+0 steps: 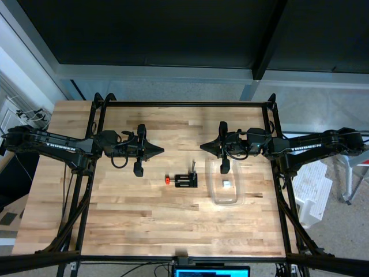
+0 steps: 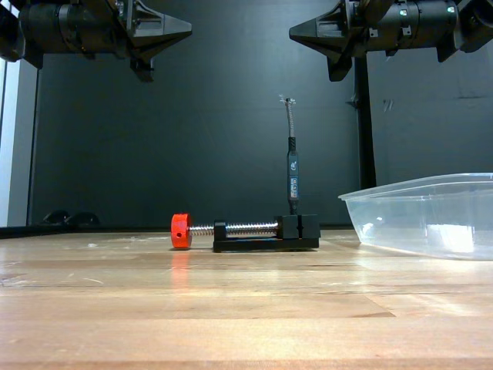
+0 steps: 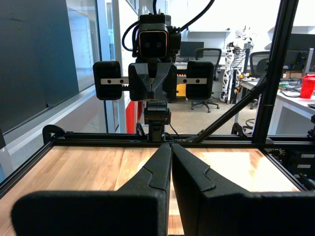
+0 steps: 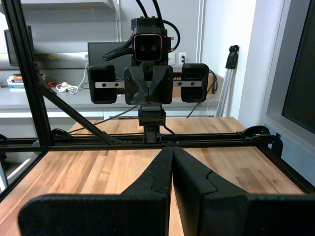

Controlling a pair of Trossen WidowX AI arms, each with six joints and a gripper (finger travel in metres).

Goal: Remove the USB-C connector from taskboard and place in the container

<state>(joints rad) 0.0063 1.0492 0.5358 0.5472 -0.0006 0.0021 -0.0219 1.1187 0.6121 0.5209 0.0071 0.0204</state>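
Starting the pull well means opening first: both pincers are closed on nothing, the left gripper [image 1: 160, 151] and the right gripper [image 1: 203, 146] hanging high above the table, tips facing each other, well clear of everything below. The USB-C connector [image 2: 293, 179] stands upright in the end of the taskboard [image 2: 266, 233] away from its orange-red knob [image 2: 180, 230], with a braided stub rising above its dark body. The right arm looks the better choice, I judge — its pincer is nearer both the plug and the container [image 1: 212, 193], which lies just beside the taskboard on that side. It should spread its fingers, come down from straight above, close on the dark body rather than the flexible stub, and draw it straight up along its own axis. A sideways tug could drag or tip the block, since nothing appears to hold it down. The carry across is short. The container is clear and open-topped, and it holds one small white square piece [image 1: 227, 183] near its middle — no connector in it yet.
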